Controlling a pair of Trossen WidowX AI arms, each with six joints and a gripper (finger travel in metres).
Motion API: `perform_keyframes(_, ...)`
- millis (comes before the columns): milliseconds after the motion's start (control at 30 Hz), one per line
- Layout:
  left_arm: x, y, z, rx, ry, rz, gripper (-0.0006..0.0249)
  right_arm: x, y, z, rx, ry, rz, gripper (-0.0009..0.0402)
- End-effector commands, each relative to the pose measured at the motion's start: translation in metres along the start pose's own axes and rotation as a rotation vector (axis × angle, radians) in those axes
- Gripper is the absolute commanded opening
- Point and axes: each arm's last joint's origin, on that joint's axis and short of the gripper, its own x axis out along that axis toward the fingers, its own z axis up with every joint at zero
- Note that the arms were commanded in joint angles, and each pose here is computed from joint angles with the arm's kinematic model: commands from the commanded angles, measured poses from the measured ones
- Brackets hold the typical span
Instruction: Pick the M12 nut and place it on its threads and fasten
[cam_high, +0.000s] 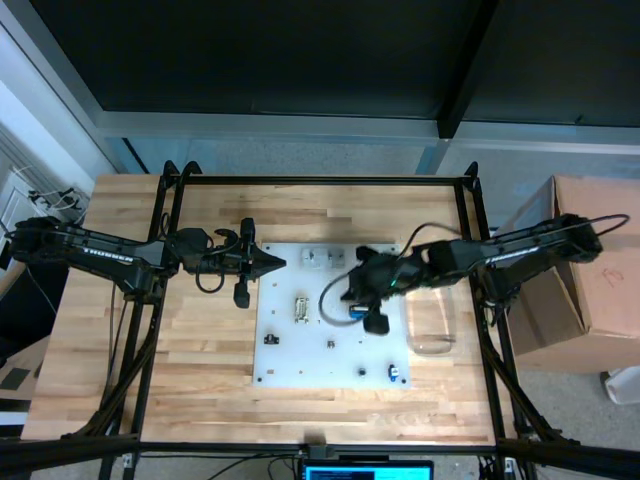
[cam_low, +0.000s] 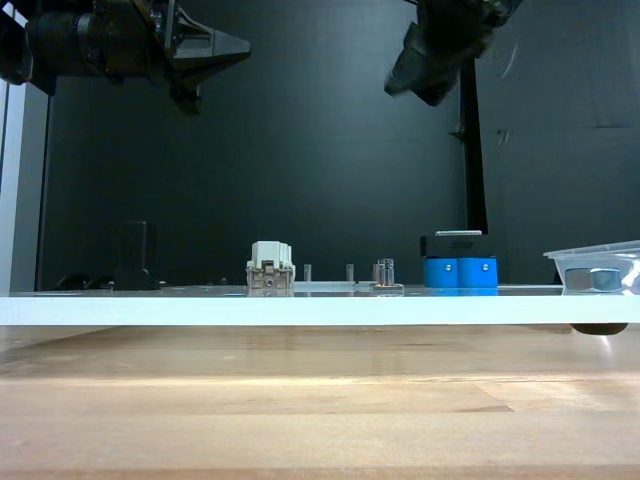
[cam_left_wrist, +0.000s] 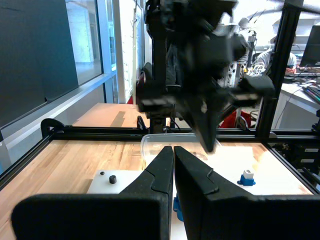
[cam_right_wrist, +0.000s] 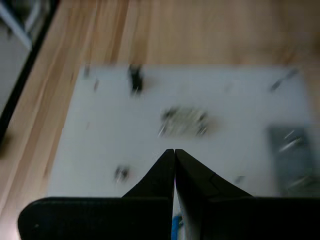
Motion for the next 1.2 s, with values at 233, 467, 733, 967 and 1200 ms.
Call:
perform_keyframes(233, 0.0, 0.0, 0.0, 0.0, 0.0, 0.0, 0.0, -0.045, -0.035, -0.011, -0.013, -0.38, -0.072, 0.0)
perform_keyframes(467, 0.0, 0.0, 0.0, 0.0, 0.0, 0.0, 0.0, -0.063, -0.05, -0.039, 0.016, -0.591, -0.014, 0.0)
perform_keyframes(733, 0.0, 0.0, 0.0, 0.0, 0.0, 0.0, 0.0, -0.059, -0.053, -0.069, 0.025, -0.678, 0.0, 0.0)
perform_keyframes(967, 0.0, 0.0, 0.0, 0.0, 0.0, 0.0, 0.0, -0.054, -0.054, -0.08, 0.05, -0.716, 0.007, 0.0)
perform_keyframes(1200, 0.0, 0.0, 0.0, 0.0, 0.0, 0.0, 0.0, -0.052, -0.054, -0.081, 0.049, -0.695, 0.006, 0.0)
